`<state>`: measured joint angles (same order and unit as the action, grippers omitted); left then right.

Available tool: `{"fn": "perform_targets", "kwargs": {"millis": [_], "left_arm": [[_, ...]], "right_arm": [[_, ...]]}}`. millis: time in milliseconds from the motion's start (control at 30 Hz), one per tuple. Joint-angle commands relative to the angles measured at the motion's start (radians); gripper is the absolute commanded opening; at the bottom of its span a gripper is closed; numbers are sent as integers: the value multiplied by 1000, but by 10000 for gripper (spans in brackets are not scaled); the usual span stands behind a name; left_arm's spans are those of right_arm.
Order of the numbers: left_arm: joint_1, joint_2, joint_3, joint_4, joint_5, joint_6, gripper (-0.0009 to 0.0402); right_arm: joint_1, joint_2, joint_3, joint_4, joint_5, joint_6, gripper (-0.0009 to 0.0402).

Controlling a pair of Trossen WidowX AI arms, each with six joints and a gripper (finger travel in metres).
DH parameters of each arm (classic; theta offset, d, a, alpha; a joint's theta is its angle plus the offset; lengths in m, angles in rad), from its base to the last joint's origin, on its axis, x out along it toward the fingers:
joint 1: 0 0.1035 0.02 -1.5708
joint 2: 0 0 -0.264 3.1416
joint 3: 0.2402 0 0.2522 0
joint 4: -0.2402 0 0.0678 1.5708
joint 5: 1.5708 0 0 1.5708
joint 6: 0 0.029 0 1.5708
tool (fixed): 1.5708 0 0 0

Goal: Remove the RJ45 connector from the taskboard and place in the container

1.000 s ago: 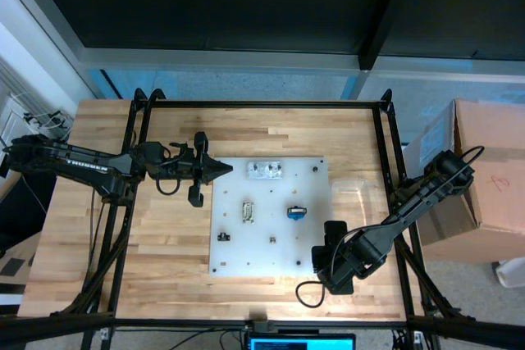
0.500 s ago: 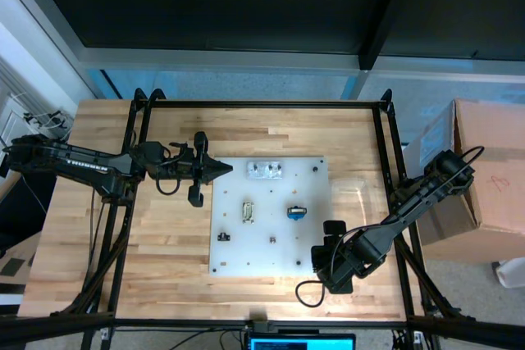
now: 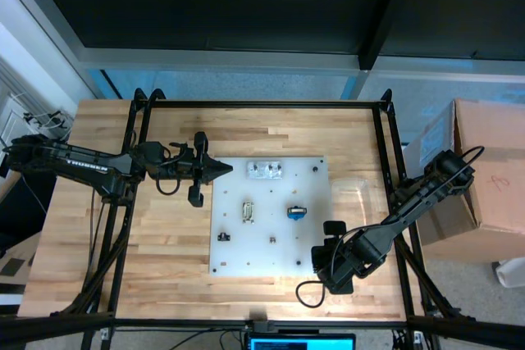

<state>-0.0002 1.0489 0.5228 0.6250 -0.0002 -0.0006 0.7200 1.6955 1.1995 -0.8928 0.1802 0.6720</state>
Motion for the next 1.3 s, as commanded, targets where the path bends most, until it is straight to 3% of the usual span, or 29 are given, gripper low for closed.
{"fn": "perform_targets", "kwargs": {"millis": [33,367,900,1300], "left_arm": [[0,0,0,0,0,1,0],[0,0,0,0,0,0,0],[0,0,0,0,0,1,0],[0,0,0,0,0,0,0]], "right_arm": [[2,1,-2,-1,0,1,122],[3,1,-14,27,-24,1,112],[4,0,-14,26,-23,1,-2],[5,-1,2,17,-24,0,0]]}}
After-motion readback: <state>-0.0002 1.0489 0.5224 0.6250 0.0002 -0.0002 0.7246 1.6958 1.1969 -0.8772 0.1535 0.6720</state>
